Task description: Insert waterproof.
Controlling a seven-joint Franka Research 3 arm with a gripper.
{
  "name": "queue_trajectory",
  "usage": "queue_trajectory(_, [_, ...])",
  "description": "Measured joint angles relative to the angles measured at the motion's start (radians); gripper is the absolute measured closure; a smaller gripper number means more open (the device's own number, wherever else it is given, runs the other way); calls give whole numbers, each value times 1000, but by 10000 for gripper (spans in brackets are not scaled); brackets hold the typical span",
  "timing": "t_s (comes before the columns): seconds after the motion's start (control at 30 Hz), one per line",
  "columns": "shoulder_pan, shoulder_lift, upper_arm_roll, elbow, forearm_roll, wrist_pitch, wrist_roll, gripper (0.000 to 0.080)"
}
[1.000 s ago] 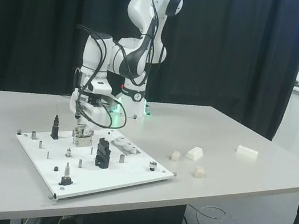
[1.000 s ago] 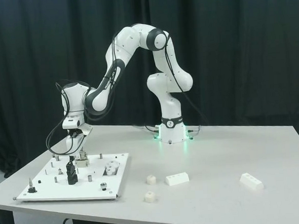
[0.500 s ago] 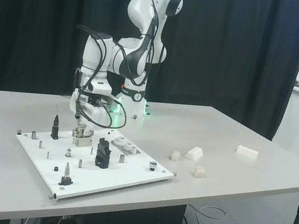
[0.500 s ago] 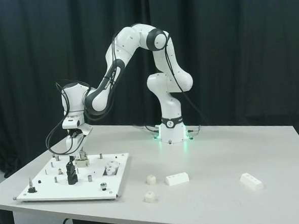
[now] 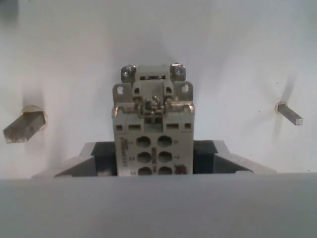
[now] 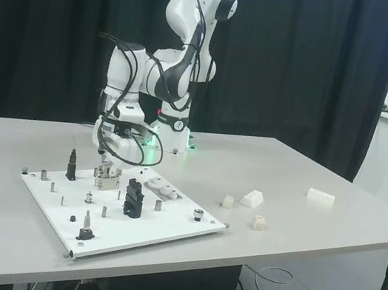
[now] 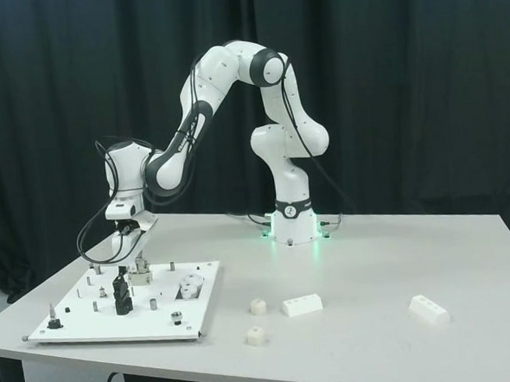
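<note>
The waterproof connector (image 5: pixel 152 106), a grey metal block with several round holes in its top face, stands upright on the white board (image 6: pixel 164 230). It also shows in the room views as the connector (image 6: pixel 105 177) (image 7: pixel 141 271). My gripper (image 5: pixel 154 161) hangs straight over it, open, and the fingers (image 5: pixel 74 166) with black pads flank its upper end. In both room views the gripper (image 6: pixel 105 158) (image 7: pixel 127 248) sits just above the connector, near the board's far side.
The board also carries a black clamp-like part (image 6: pixel 133 198), a black post (image 6: pixel 72 165), a white round fixture (image 6: pixel 159 185) and several short metal pegs (image 5: pixel 290 113). Several white blocks (image 6: pixel 252 198) lie on the grey table to the right.
The gripper has risen slightly off the connector. The connector stays in place on the board.
</note>
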Motion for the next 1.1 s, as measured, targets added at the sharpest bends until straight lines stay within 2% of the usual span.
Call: queue_trajectory(1.1, [2,4,1,-4,-1,10,-13,491])
